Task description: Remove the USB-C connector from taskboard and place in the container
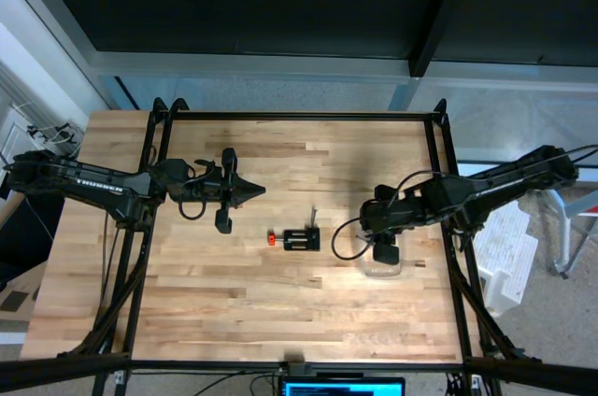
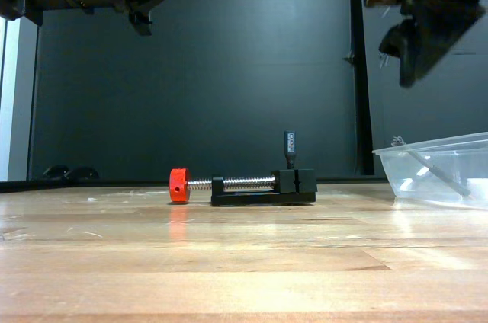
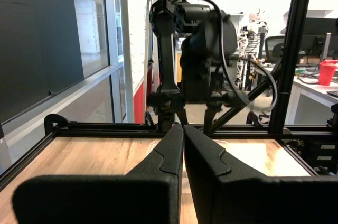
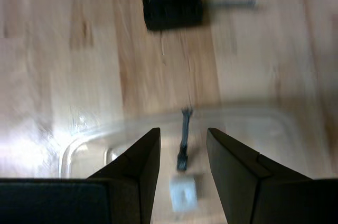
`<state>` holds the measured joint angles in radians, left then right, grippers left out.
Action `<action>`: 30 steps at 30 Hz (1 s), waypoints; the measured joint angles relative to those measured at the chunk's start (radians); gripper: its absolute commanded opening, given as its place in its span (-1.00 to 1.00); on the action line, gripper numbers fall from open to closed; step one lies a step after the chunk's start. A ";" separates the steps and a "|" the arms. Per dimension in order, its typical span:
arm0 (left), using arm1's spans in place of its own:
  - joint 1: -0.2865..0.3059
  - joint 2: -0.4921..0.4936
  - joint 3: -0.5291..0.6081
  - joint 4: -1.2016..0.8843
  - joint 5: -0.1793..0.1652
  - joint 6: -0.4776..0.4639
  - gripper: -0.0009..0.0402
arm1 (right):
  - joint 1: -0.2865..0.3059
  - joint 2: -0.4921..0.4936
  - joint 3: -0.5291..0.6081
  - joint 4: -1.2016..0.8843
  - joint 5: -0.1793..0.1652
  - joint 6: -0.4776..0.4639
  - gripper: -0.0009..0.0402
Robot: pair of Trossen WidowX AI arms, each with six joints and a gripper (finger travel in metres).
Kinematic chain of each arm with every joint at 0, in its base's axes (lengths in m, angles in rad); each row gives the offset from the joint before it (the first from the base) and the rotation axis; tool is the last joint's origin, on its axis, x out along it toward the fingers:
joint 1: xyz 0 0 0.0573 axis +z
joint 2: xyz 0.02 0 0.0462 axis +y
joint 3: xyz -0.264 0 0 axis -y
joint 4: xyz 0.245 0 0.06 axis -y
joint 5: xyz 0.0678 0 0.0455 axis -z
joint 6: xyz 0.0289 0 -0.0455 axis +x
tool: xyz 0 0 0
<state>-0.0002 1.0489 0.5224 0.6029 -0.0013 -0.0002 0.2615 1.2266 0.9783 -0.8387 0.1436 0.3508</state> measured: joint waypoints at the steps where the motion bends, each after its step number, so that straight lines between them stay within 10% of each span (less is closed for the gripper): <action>1: 0.000 0.000 0.000 0.000 0.000 0.000 -0.96 | 0.000 -0.015 0.000 0.009 0.027 -0.016 -0.43; 7: 0.000 0.000 0.000 0.000 0.000 0.000 -0.96 | -0.041 -0.073 -0.001 0.125 0.093 -0.114 -0.54; 13: 0.000 0.000 0.000 0.000 0.000 0.000 -0.96 | -0.124 -0.114 -0.011 0.249 0.015 -0.204 -0.71; 19: 0.000 0.000 0.000 0.000 0.000 0.000 -0.96 | -0.224 -0.142 -0.032 0.365 -0.164 -0.258 -0.90; 30: 0.000 0.000 0.000 0.000 0.000 0.000 -0.96 | -0.311 -0.191 -0.100 0.562 -0.198 -0.327 -0.96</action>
<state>-0.0002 1.0489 0.5224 0.6025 -0.0013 0.0002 -0.0490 1.0359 0.8780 -0.2764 -0.0544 0.0242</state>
